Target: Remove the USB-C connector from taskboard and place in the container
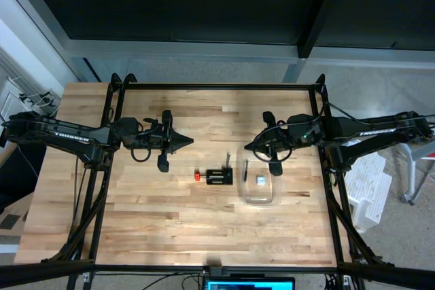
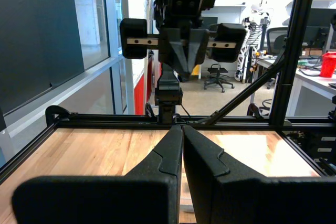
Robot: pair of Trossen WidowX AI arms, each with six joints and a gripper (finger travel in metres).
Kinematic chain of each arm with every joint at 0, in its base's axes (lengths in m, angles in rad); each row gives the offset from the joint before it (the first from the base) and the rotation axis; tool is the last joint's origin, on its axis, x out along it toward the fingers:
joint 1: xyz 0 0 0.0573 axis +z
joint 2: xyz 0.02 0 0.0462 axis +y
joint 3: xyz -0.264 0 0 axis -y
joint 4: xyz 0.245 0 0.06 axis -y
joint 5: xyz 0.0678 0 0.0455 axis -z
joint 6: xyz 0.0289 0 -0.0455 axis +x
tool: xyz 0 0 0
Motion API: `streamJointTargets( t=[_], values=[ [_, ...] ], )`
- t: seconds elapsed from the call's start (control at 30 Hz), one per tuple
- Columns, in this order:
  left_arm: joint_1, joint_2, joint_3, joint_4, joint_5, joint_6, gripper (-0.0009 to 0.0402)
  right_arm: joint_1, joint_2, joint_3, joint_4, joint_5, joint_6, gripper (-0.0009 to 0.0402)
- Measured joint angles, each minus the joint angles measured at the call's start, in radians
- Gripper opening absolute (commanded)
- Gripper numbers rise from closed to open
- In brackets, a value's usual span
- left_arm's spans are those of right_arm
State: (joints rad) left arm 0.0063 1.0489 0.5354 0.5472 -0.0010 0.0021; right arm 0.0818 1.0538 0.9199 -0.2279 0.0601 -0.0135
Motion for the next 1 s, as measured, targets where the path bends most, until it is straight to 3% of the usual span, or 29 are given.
streamJointTargets(
  t=[0.3,0.43,0.57,1.0],
  values=[
    [0.000,0.000,0.000,0.000,0.000,0.000,0.0000,-0.059,-0.064,-0.145,0.259,-0.004,0.004,0.0000],
    [0.000,0.000,0.000,0.000,0.000,0.000,0.0000,-0.088,-0.078,-0.192,0.350,-0.059,0.003,0.0000],
    [0.000,0.000,0.000,0.000,0.000,0.000,0.0000,-0.104,-0.093,-0.232,0.417,-0.087,-0.016,0.0000],
    [0.000,0.000,0.000,0.000,0.000,0.000,0.0000,-0.108,-0.118,-0.332,0.574,-0.053,-0.019,0.0000]
  ],
)
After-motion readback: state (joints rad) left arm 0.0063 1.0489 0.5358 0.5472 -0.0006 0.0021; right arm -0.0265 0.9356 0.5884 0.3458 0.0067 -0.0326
